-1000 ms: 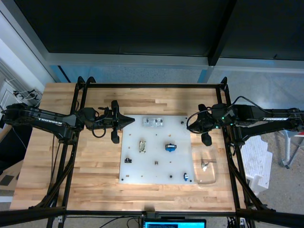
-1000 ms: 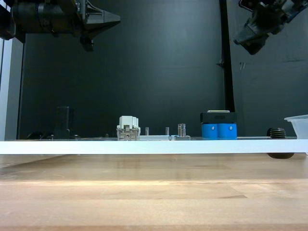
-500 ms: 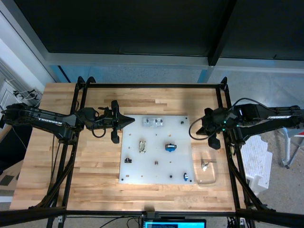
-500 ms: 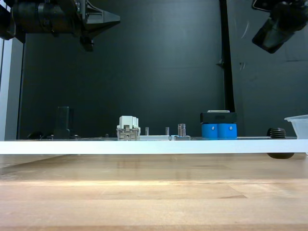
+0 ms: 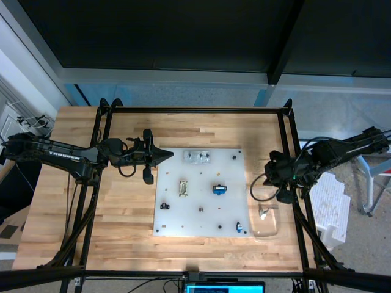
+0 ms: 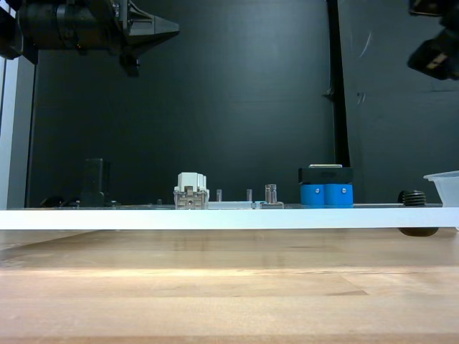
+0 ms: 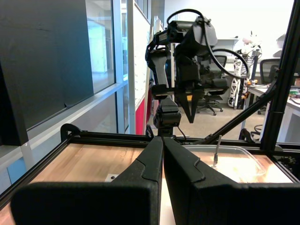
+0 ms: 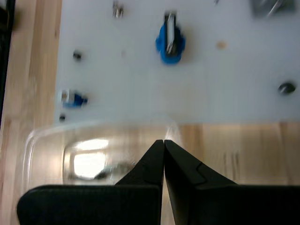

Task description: Pick the RJ45 connector and install on taskboard

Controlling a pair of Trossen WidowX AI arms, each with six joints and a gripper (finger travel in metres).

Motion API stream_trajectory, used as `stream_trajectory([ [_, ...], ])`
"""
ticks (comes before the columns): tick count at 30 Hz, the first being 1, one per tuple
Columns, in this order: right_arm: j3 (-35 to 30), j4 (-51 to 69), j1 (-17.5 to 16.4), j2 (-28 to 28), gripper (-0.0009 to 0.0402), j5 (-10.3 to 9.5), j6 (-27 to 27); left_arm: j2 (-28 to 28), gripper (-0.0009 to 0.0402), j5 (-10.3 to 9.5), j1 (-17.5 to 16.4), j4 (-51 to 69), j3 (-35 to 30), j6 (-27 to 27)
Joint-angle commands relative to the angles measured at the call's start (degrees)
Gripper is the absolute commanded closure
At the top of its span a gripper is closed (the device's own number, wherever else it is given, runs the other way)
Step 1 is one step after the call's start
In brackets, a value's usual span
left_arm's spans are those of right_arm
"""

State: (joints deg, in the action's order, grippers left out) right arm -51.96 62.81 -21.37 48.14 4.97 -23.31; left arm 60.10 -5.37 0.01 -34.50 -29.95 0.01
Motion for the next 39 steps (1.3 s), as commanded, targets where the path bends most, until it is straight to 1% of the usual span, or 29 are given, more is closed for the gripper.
stream_trajectory([
  [1, 0.0, 1.8, -2.7, 0.4, 0.0393, 0.00, -2.8, 0.0, 0.0393, 0.00, 0.0, 0.0, 0.0, 0.0],
  [7, 0.0, 3.8, -6.8, 1.3, 0.0393, -0.09, -6.4, 0.0, 0.0393, 0.02, 0.0, 0.0, 0.0, 0.0],
  [14, 0.0, 4.2, -12.3, 4.0, 0.0393, -0.02, -8.6, 0.0, 0.0393, 0.00, 0.0, 0.0, 0.0, 0.0],
  [24, 0.0, 6.1, -17.8, 7.7, 0.0389, -0.09, -10.8, 0.0, 0.0393, 0.00, 0.0, 0.0, 0.0, 0.0],
  [28, 0.0, 6.6, -19.6, 9.6, 0.0367, -0.04, -10.9, 0.0, 0.0393, 0.00, 0.0, 0.0, 0.0, 0.0],
  [32, 0.0, 6.5, -21.0, 11.7, 0.0330, -0.09, -11.9, 0.0, 0.0393, 0.00, 0.0, 0.0, 0.0, 0.0],
  [34, 0.0, 6.1, -21.3, 12.6, 0.0311, -0.07, -12.8, 0.0, 0.0393, 0.02, 0.0, 0.0, 0.0, 0.0],
  [39, 0.0, 3.5, -21.5, 14.2, 0.0269, -0.02, -12.8, 0.0, 0.0393, 0.02, 0.0, 0.0, 0.0, 0.0],
])
